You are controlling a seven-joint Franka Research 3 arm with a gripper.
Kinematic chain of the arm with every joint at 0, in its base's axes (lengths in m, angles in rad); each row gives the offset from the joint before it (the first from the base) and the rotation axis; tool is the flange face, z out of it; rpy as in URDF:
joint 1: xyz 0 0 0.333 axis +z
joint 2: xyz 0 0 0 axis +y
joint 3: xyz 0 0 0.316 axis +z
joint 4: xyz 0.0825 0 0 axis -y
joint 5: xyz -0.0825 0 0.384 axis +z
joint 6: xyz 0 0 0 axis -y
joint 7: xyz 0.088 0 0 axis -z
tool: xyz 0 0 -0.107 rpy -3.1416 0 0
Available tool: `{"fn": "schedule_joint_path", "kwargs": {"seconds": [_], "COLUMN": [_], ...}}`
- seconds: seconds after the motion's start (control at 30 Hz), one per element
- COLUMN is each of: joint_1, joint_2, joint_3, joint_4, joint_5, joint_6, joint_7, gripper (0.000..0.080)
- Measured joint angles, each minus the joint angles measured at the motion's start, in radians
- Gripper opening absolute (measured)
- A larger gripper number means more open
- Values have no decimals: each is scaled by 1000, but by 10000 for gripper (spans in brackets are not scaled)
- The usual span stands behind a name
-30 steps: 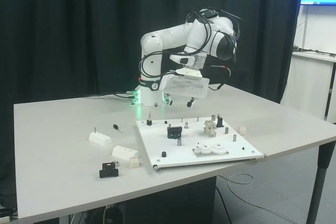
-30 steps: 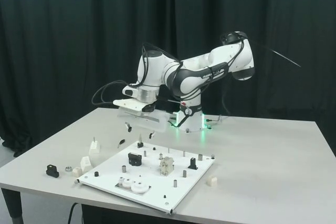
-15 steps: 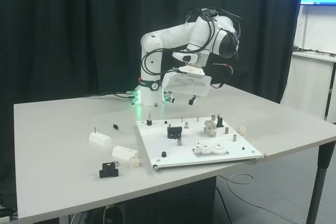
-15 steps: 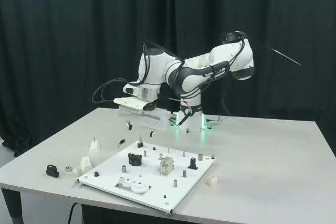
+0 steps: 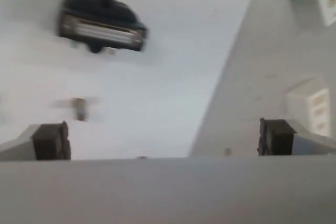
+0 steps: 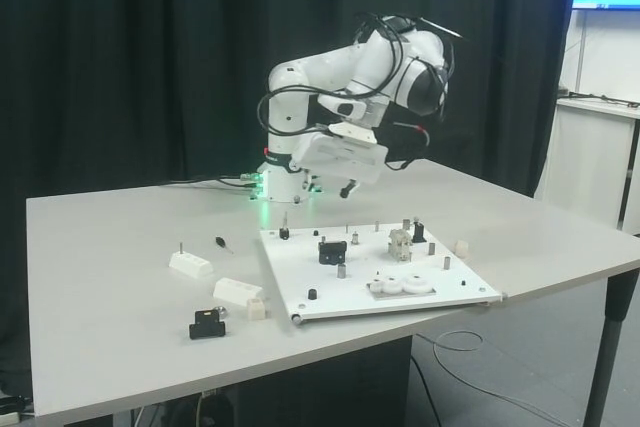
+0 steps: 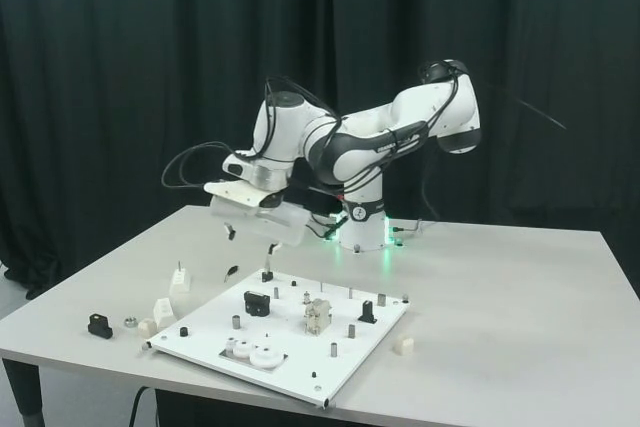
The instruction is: Pick square peg 1.
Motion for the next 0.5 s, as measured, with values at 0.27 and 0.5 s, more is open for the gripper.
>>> {"fn": "schedule_joint_path", "kwargs": {"seconds": [0.27,0.5], "joint_1": [-61,-117], "joint_2": [4,6], "joint_3": [15,28], "joint_4": [-14,-28], "joint_5": [-15,-14], "joint_6": [56,88], "joint_7": [-175,-289], "gripper": [800,800]}}
